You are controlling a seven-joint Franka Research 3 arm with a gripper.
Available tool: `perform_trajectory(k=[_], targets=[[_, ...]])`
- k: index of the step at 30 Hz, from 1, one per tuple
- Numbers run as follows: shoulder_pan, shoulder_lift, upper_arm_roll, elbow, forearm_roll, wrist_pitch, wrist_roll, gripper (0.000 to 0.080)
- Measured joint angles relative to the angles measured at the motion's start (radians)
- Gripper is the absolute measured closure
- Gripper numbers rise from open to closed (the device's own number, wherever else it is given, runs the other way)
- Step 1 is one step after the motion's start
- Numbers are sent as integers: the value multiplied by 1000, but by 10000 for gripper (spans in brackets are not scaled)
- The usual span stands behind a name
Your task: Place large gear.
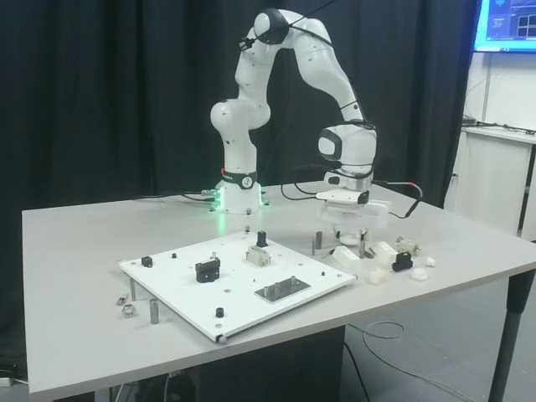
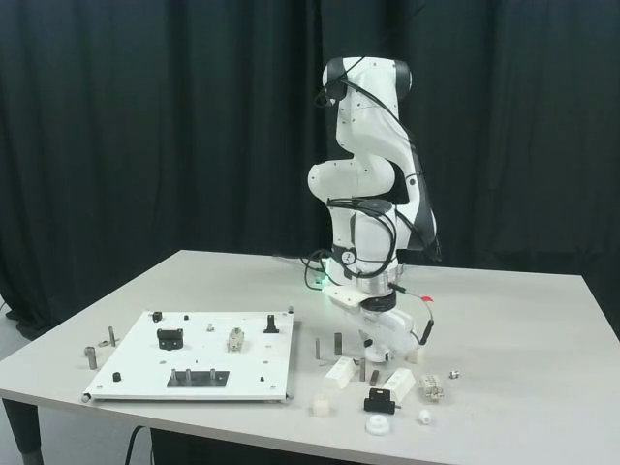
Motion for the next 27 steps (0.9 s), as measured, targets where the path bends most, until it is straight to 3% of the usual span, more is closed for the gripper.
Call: perform_trajectory(k=[20, 21, 27], targets=[[-1, 2, 4, -6, 0, 0, 0, 209], [-1, 2, 4, -5, 0, 0, 0, 71], [-1, 2, 4, -1, 0, 4, 3, 71]])
